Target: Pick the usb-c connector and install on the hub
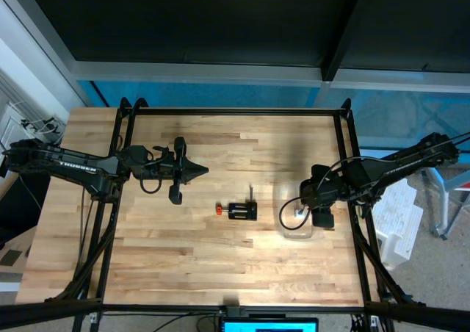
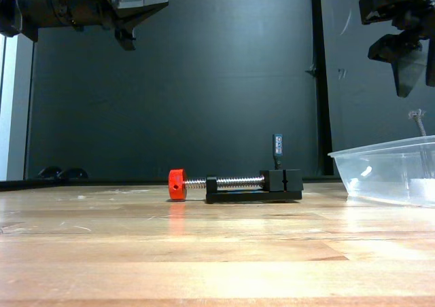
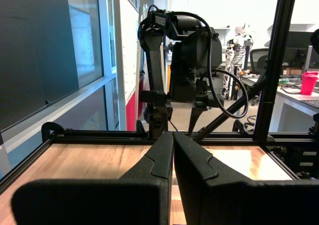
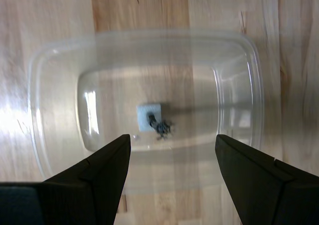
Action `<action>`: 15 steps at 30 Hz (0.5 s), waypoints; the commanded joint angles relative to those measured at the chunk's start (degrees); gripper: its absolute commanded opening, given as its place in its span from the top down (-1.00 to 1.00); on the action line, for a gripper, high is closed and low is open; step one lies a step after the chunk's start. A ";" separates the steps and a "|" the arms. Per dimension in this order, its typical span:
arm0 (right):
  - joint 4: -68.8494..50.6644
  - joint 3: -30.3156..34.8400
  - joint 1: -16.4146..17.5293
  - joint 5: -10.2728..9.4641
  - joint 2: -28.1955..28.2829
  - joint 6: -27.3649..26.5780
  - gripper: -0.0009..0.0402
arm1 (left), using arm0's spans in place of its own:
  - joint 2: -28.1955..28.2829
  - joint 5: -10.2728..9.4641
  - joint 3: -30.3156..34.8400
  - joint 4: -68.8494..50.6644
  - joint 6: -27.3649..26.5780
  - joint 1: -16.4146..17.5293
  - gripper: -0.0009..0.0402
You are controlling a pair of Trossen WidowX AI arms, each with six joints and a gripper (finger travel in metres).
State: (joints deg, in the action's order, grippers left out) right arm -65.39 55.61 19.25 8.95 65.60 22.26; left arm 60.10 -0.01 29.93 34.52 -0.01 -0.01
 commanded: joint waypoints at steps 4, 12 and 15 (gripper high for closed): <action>-1.03 0.00 0.15 -0.07 0.57 -0.02 -0.20 | 0.02 0.00 0.02 0.02 0.00 0.02 0.96; 4.17 -3.39 0.31 -2.14 1.70 -0.17 -0.20 | 0.02 0.00 0.02 0.02 0.00 0.00 0.96; 6.80 -5.49 0.31 -2.51 1.70 -0.22 -0.20 | 0.02 0.00 0.02 0.02 0.00 0.00 0.96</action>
State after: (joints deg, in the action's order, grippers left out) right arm -59.53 50.87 19.53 6.39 67.24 22.11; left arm 60.10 -0.03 29.93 34.52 -0.01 -0.01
